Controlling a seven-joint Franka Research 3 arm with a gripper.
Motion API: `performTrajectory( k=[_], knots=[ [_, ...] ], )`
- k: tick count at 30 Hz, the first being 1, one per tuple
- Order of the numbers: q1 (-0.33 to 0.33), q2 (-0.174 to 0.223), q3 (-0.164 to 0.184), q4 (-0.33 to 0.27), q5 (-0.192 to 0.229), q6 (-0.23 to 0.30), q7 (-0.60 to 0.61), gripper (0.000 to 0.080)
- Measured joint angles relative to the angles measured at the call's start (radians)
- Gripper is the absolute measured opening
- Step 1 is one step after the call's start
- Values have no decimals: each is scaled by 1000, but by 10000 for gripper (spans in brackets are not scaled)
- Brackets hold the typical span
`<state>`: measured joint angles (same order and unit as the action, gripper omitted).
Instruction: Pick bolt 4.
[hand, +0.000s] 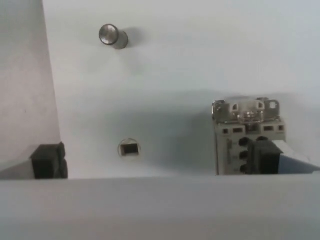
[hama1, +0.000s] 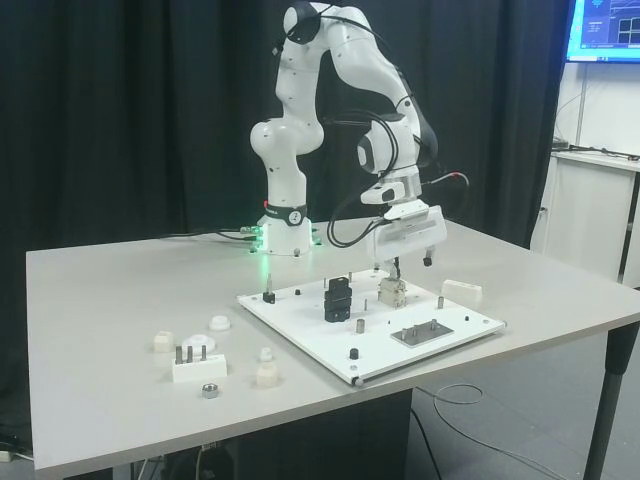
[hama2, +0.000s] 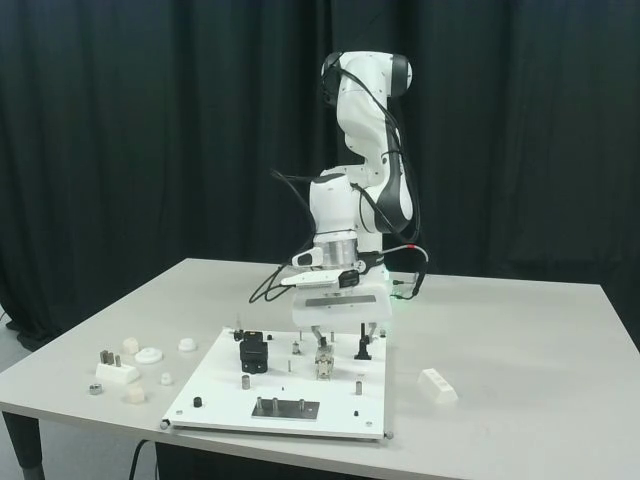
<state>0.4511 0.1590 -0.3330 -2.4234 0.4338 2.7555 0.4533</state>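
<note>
A grey metal bolt (hand: 113, 36) stands upright on the white board (hand: 200, 60), apart from my fingers. Near it in the wrist view are a small hole with a dark square inside (hand: 130, 149) and a white terminal block (hand: 247, 135) with a metal clip on top. My gripper (hand: 156, 159) is open, with nothing between its black fingertips (hand: 48, 161). In the room views the gripper (hama1: 412, 264) (hama2: 338, 338) hangs a little above the board (hama1: 300, 320) (hama2: 215, 400), just over the terminal block (hama1: 392, 291) (hama2: 323, 365). Several small bolts stand on the board; I cannot tell which is bolt 4.
On the board are a black block (hama1: 339, 298) (hama2: 253, 352) and a grey plate with pegs (hama1: 420, 334) (hama2: 284, 407). A white block (hama1: 461, 290) (hama2: 437, 385) lies on the table beside the board. White parts, a peg holder (hama1: 197, 364) and a nut (hama1: 211, 390) lie on its other side.
</note>
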Motion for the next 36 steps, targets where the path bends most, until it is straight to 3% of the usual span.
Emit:
performTrajectory(
  k=[8, 15, 36],
  knots=[
    [-1, -30, -21, 3, -25, -35, -5, 800],
    [-2, -50, -42, 9, -74, -67, -7, 800],
    [-14, -53, -76, 68, -133, -165, -7, 800]
  ],
)
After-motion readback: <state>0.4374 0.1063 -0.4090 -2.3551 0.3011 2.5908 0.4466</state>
